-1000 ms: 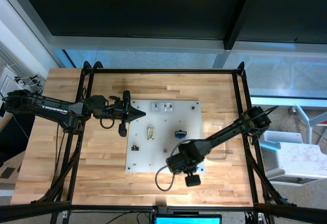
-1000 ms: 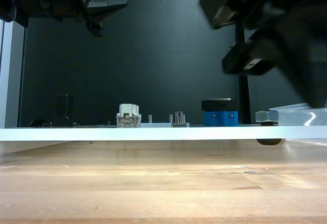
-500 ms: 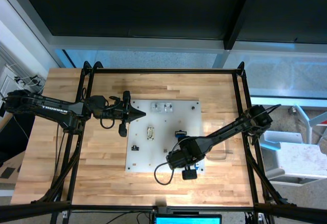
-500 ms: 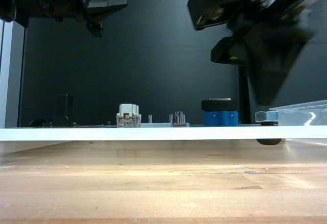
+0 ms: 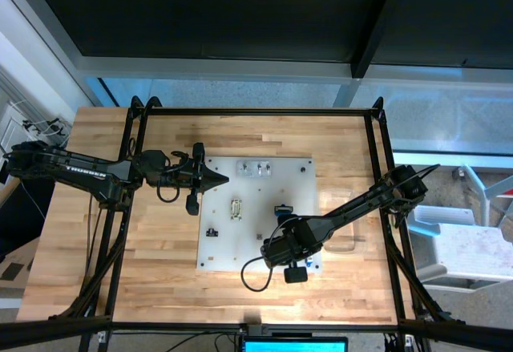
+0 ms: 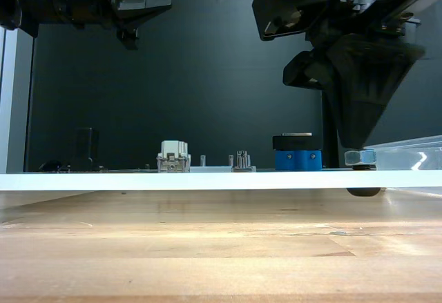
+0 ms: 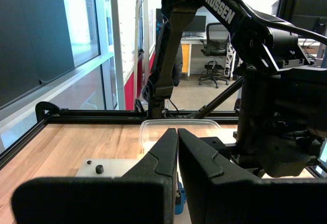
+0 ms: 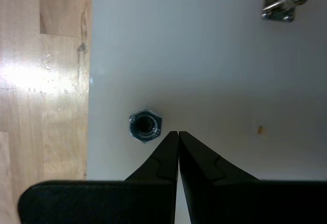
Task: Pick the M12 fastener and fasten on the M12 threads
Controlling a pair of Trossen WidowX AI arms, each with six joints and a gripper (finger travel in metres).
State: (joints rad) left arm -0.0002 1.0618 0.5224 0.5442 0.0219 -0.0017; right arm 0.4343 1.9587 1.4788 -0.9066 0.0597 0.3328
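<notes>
- M12 nut (image 8: pixel 145 125): silver hexagon, dark bore, on its stud (image 6: pixel 360 168) near the edge of the white board (image 8: pixel 214 71).
- Right pincer (image 8: pixel 178 132): pressed together, empty, tips just beside the nut.
- Left pincer (image 7: pixel 177 130): pressed together, high at the board's left edge.

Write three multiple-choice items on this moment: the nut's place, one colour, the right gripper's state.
1. The silver nut is: A held in a gripper; B on the white board; C out of sight.
2. The connector block is: A red; B blue; C green.
3. The right gripper is: A open; B shut on the nut; C shut on nothing.
B: the right wrist view shows it on the board beside the gripper.
B: the low view shows it blue.
C: its fingers meet, the nut outside them.
The left gripper, shut, hangs high over the board's left edge.
</notes>
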